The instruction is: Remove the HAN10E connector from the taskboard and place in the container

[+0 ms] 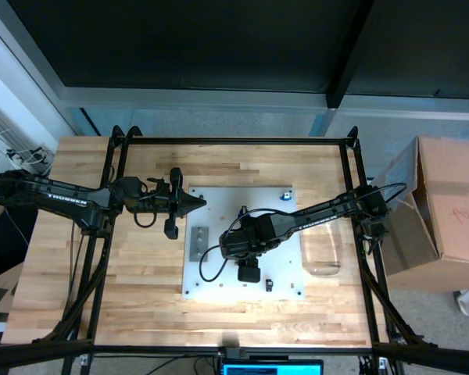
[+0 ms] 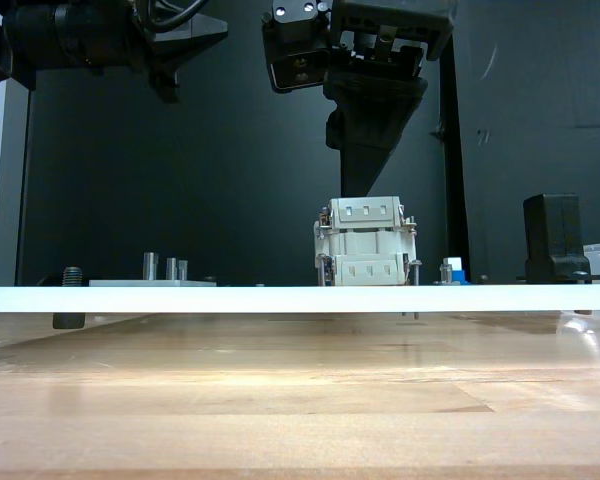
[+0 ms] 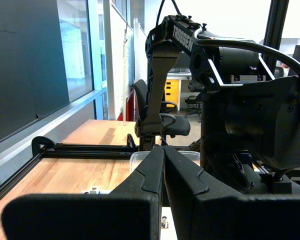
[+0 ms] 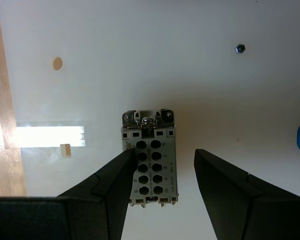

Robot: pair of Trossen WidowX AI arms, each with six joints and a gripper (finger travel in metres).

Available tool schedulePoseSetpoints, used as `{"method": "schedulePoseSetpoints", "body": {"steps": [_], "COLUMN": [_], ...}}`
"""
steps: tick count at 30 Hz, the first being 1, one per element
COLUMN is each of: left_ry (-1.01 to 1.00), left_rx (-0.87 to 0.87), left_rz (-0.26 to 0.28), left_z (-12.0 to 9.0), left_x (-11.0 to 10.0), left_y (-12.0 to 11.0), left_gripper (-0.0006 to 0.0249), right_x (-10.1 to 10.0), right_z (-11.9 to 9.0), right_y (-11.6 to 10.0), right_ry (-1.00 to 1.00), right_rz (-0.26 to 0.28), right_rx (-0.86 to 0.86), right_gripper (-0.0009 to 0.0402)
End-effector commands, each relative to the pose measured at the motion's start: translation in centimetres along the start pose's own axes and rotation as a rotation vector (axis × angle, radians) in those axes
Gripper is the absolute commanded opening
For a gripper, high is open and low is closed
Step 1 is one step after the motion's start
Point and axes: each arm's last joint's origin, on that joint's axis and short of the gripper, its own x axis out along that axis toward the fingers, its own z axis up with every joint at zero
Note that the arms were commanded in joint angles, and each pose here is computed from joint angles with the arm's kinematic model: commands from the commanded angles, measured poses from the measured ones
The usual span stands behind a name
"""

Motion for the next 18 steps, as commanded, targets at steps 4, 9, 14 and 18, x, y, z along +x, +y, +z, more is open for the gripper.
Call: {"method": "schedulePoseSetpoints", "body": {"steps": [4,9,14,18], "left_ry": [0.0,-0.001,0.0,0.0], "left_rx": [0.0,0.0,0.0,0.0], "left_rz": [0.0,0.0,0.0,0.0], "left_z": [0.01,0.02,0.01,0.01], "left_x": [0.01,0.0,0.0,0.01], "left_y": [0.0,0.01,0.01,0.0], "left_gripper": [0.0,0.0,0.0,0.0], "right_x": [0.02,0.0,0.0,-0.01], "right_z": [-0.06,-0.12,-0.19,-0.27], "right_y": [0.21,0.43,0.64,0.87], "right_ry": [0.001,0.0,0.0,0.001], "right_rz": [0.005,0.007,0.008,0.01], "right_rx": [-0.006,-0.009,-0.013,-0.019], "right_gripper": [0.0169,0.0169,0.0169,0.0169]}}
